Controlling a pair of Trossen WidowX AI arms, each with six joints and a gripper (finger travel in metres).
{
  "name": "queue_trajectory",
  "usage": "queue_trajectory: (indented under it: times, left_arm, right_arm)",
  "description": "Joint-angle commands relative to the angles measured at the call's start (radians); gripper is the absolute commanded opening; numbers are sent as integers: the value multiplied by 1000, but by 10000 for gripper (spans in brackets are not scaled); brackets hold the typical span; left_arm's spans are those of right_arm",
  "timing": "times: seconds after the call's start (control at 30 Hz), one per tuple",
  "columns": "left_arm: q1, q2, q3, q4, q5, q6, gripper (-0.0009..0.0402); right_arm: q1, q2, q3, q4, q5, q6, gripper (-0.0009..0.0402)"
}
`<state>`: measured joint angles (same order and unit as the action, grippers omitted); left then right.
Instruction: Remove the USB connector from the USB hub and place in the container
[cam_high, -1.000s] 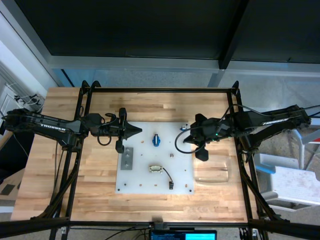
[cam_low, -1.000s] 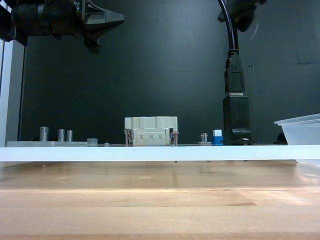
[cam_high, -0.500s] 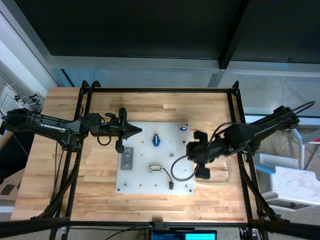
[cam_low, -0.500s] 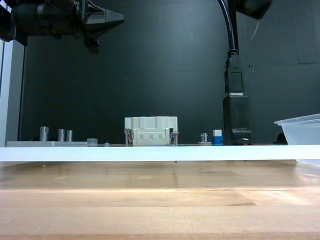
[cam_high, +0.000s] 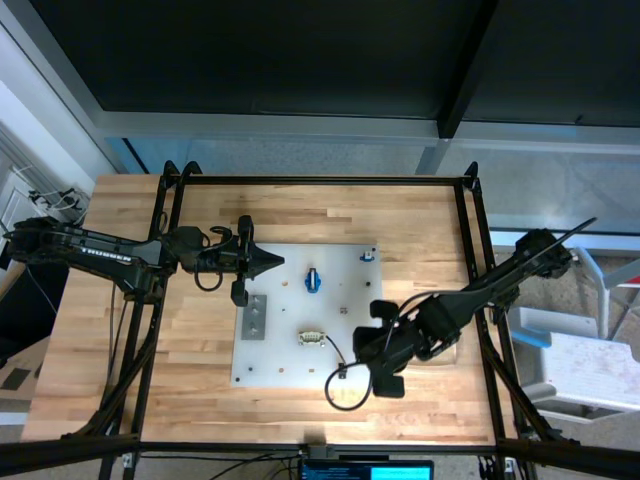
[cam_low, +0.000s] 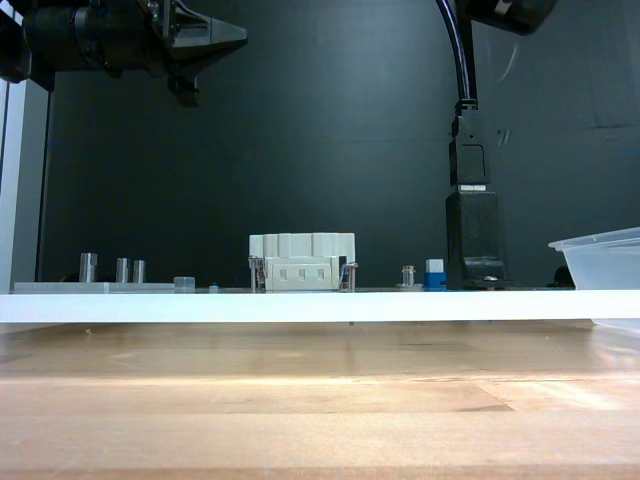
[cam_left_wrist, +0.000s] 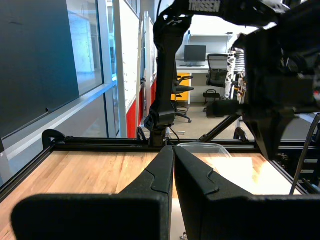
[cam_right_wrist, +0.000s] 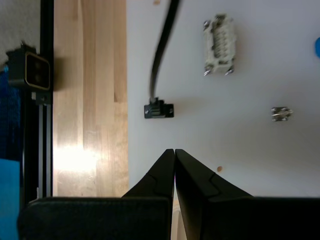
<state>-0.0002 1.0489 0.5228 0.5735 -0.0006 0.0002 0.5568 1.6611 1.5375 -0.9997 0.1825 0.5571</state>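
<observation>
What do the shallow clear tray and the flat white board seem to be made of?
The shallow clear tray looks like thin plastic: see-through walls, lipped rim. The flat white board seems matte plastic or painted sheet: uniform, no grain. The left gripper hangs shut above the board's far-left corner; the right gripper hangs shut above its near-right part.

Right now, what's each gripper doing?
Left gripper: shut, empty, over the white board's far left edge.
Right gripper: shut, empty, above the board near the USB hub.

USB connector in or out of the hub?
In: connector stands upright, seated in the hub. Right gripper, shut, hovers near it; left gripper, shut, hangs high over the board's left side.
</observation>
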Motion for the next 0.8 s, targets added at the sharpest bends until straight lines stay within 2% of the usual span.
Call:
queue_trajectory:
  times: [0.03, 0.1, 0.2, 0.27, 0.43, 0.5, 0.63, 0.8]
  left_arm:
    - [0, 0, 0, 0, 0, 0, 1]
    - [0, 0, 0, 0, 0, 0, 1]
    - [0, 0, 0, 0, 0, 0, 1]
    - [0, 0, 0, 0, 0, 0, 1]
    - [0, 0, 0, -1, 0, 0, 1]
    - [0, 0, 0, 0, 0, 0, 1]
    - [0, 0, 0, 0, 0, 0, 1]
    - [0, 0, 0, 0, 0, 0, 1]
  right_arm:
    - [16, 21, 0, 9, 2, 8, 1]
    - [20, 36, 0, 14, 4, 8, 8]
    - [24, 55, 0, 16, -3, 11, 42]
    - [24, 69, -2, 18, 6, 10, 74]
    - [24, 93, -10, 55, 53, 7, 156]
    - [23, 104, -10, 71, 54, 6, 179]
    - [21, 130, -10, 104, 55, 5, 199]
    - [18, 156, -9, 135, 62, 5, 192]
